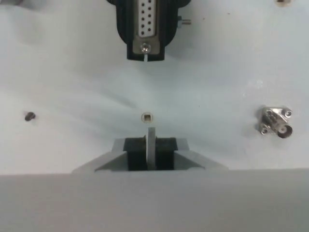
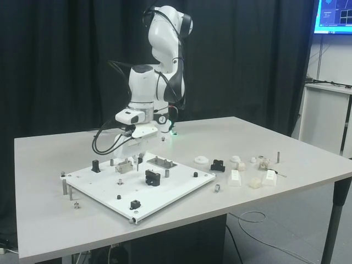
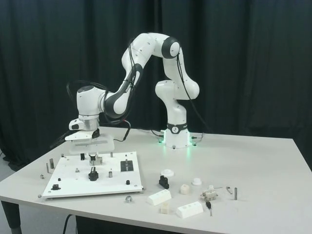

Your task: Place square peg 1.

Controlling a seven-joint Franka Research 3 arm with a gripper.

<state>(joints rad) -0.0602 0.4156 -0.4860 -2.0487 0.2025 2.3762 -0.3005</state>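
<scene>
Peg (image 1: 151, 150) x1 in end effector (image 1: 151, 155); hole (image 1: 147, 117) x1.

Black curtains (image 3: 253, 63) behind a grey table (image 2: 231, 132), a white cabinet (image 2: 324, 118) alongside.

Gripper (image 1: 151, 153) hung over the board (image 2: 165, 192), square peg (image 1: 151, 147) between its fingers | square hole (image 1: 147, 117) just ahead at 12 o'clock | D-sub connector (image 1: 146, 21) beyond.
</scene>
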